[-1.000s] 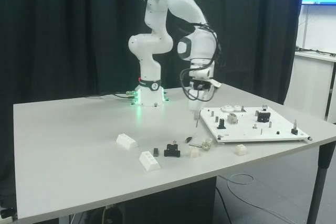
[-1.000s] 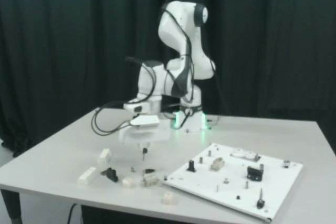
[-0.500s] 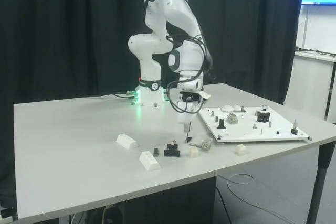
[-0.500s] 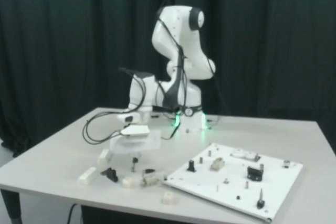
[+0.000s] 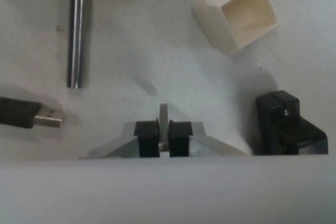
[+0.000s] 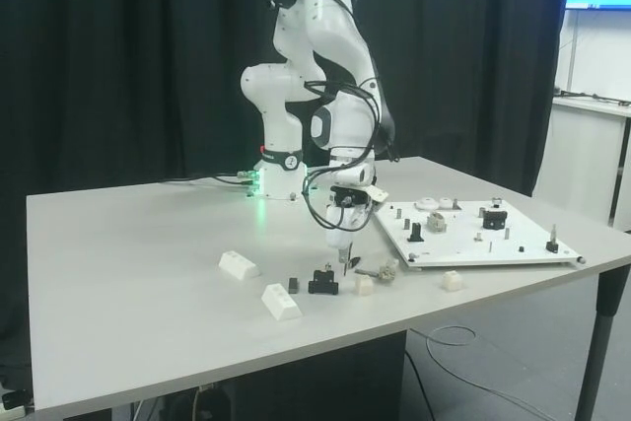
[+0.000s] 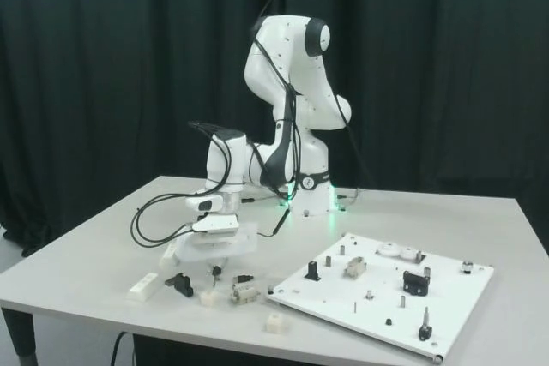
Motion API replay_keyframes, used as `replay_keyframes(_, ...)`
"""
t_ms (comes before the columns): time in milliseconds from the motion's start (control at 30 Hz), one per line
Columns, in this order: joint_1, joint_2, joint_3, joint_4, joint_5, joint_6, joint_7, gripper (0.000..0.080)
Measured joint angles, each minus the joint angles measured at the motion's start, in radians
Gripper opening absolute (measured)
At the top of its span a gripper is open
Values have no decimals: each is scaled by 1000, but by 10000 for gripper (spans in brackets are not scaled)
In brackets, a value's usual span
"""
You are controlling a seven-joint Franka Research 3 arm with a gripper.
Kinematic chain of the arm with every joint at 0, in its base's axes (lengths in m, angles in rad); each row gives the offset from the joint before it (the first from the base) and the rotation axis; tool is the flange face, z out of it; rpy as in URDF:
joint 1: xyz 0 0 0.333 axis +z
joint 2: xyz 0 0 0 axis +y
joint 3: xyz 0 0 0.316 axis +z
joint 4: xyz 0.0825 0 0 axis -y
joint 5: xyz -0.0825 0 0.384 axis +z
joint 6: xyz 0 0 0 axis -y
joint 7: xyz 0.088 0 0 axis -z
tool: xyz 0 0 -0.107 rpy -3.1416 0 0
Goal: Place square peg 1.
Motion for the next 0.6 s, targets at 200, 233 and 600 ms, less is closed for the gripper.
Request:
replay_keyframes(200, -3, 10, 0, 11, 18, -1, -5, 130)
replay_keyframes(233, -4, 11, 0, 12, 19, -1, -5, 130)
replay_keyframes(600, -12, 11, 0, 37, 19, -24, -5, 552)
